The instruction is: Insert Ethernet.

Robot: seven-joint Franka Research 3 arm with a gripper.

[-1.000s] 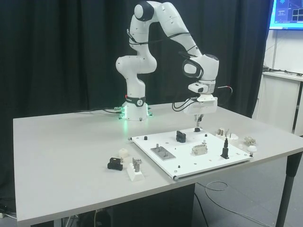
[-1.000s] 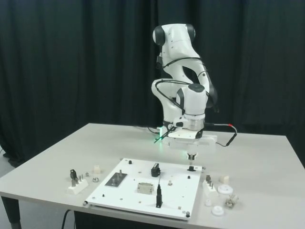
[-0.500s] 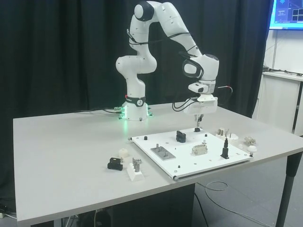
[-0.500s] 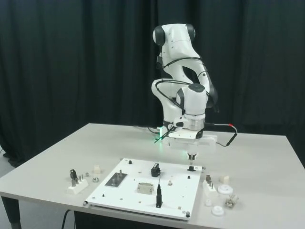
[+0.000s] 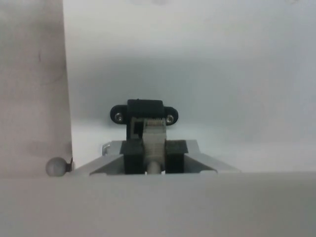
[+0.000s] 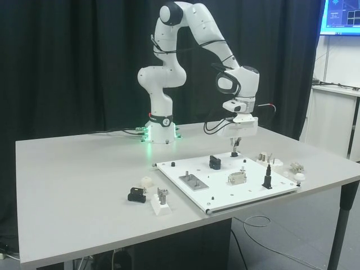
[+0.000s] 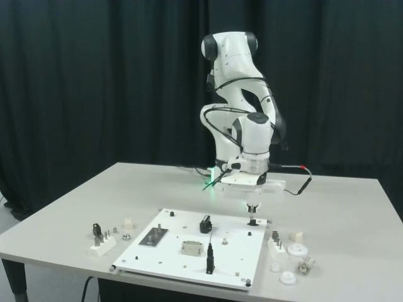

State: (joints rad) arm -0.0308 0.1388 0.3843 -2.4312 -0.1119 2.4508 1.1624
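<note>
gripper (image 5: pixel 154 157) clamps ethernet plug (image 5: pixel 153 140) above black socket (image 5: pixel 144 112).

On my grey table (image 6: pixel 73 169) lay a white board (image 6: pixel 225 181) carrying several fixtures: a grey metal plate (image 6: pixel 193 181) with upright pegs, a small metal connector housing (image 6: pixel 236 178), a black block (image 6: pixel 214 162) and a tall black post (image 6: pixel 268 177). Off the board, on the side away from my screen, sat a black clamp (image 6: pixel 135 194), a small white cap (image 6: pixel 146 181) and a white block (image 6: pixel 162 206) with pins standing in it. On the opposite side lay white gears (image 7: pixel 296 250) and another white pin holder (image 7: pixel 276 245). A black curtain (image 7: pixel 94 82) hung behind. A screen (image 6: pixel 340 17) glowed in the corner.
</note>
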